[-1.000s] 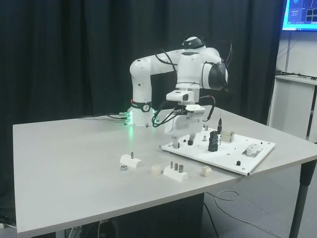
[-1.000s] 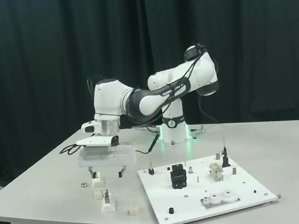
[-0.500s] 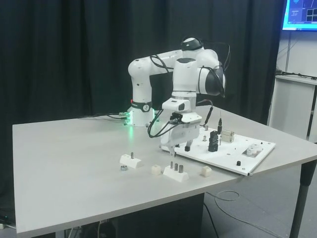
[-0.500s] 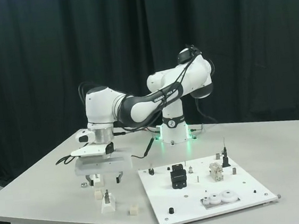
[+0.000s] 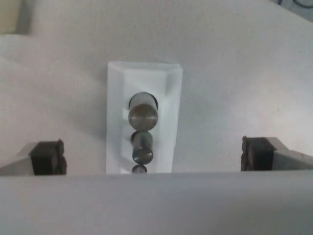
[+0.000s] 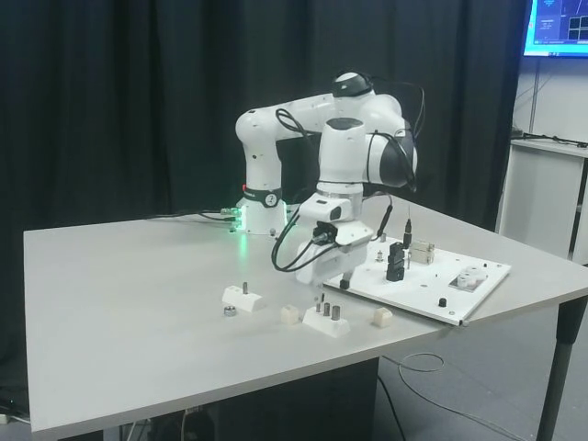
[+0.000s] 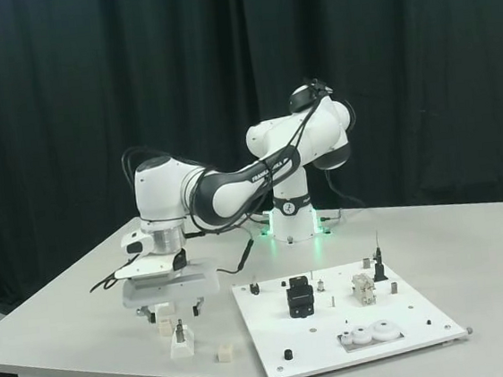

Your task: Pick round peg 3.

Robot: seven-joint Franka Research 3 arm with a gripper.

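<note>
Grey table (image 6: 119, 303) w/ white board (image 6: 413, 280), black curtain (image 6: 119, 101) behind.

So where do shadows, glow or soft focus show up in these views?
Wrist view: the peg holder is clear, the wide band along one edge a soft blur. First room view: green glow at the arm's base, a lit screen in the corner. Second room view: black curtain, evenly lit table.

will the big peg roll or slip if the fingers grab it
The peg looks like smooth metal, so it may slip in a light grip. It is round, so once laid flat it would likely roll. Standing in its white holder, it should stay put until lifted.
</note>
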